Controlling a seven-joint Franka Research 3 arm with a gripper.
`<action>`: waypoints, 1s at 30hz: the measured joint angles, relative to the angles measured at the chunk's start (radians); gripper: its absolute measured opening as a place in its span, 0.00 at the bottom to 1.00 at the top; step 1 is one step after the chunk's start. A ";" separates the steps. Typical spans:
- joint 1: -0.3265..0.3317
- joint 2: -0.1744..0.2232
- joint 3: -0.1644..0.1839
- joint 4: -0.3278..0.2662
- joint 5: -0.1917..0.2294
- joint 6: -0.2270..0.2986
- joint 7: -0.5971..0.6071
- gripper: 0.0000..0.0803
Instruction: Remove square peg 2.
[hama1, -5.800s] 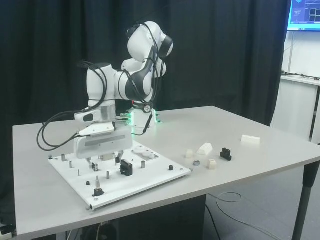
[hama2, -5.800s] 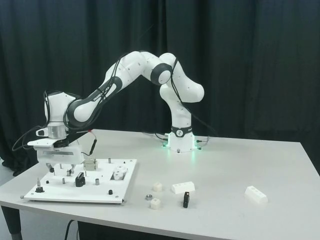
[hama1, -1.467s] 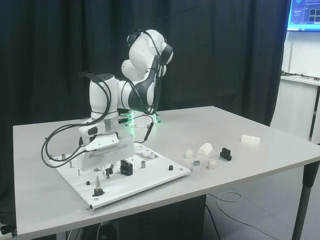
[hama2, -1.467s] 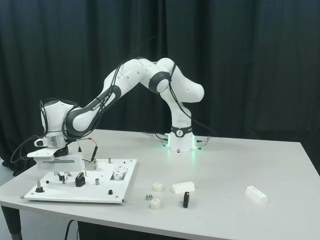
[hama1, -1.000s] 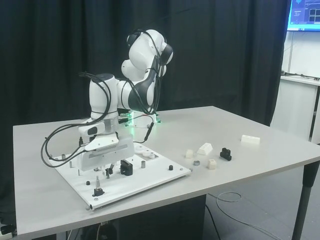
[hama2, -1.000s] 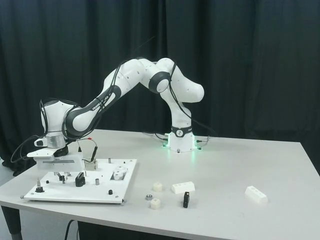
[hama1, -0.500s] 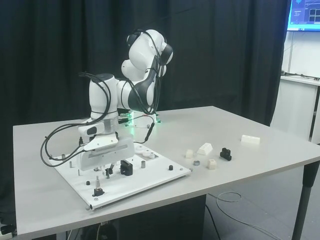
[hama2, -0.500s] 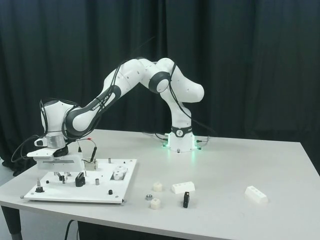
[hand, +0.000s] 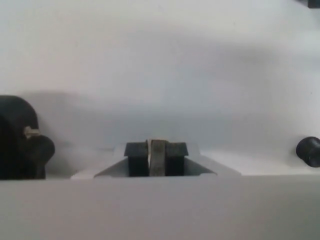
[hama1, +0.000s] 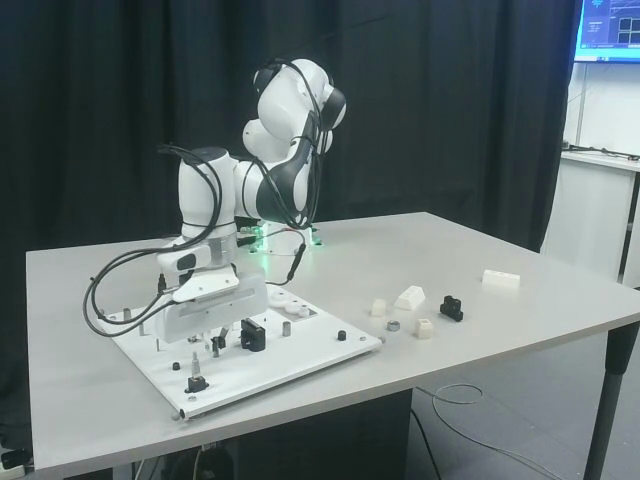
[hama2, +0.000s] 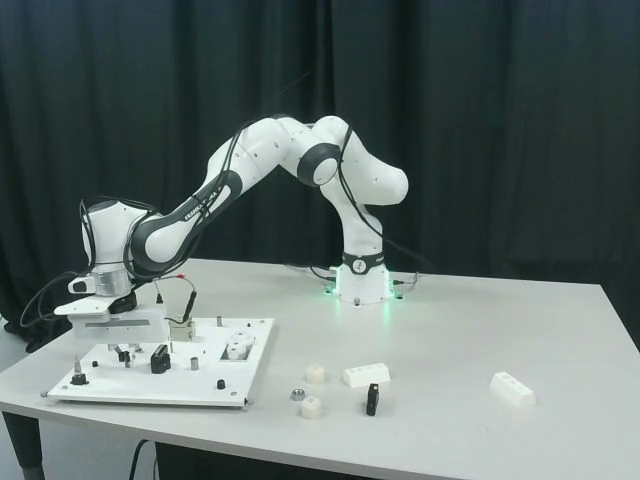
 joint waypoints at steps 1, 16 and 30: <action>0.000 0.000 0.000 0.000 0.000 0.000 -0.006 0.08; 0.000 0.000 0.002 0.002 0.000 -0.002 -0.065 0.08; 0.000 0.001 0.002 0.003 0.000 -0.002 -0.070 0.08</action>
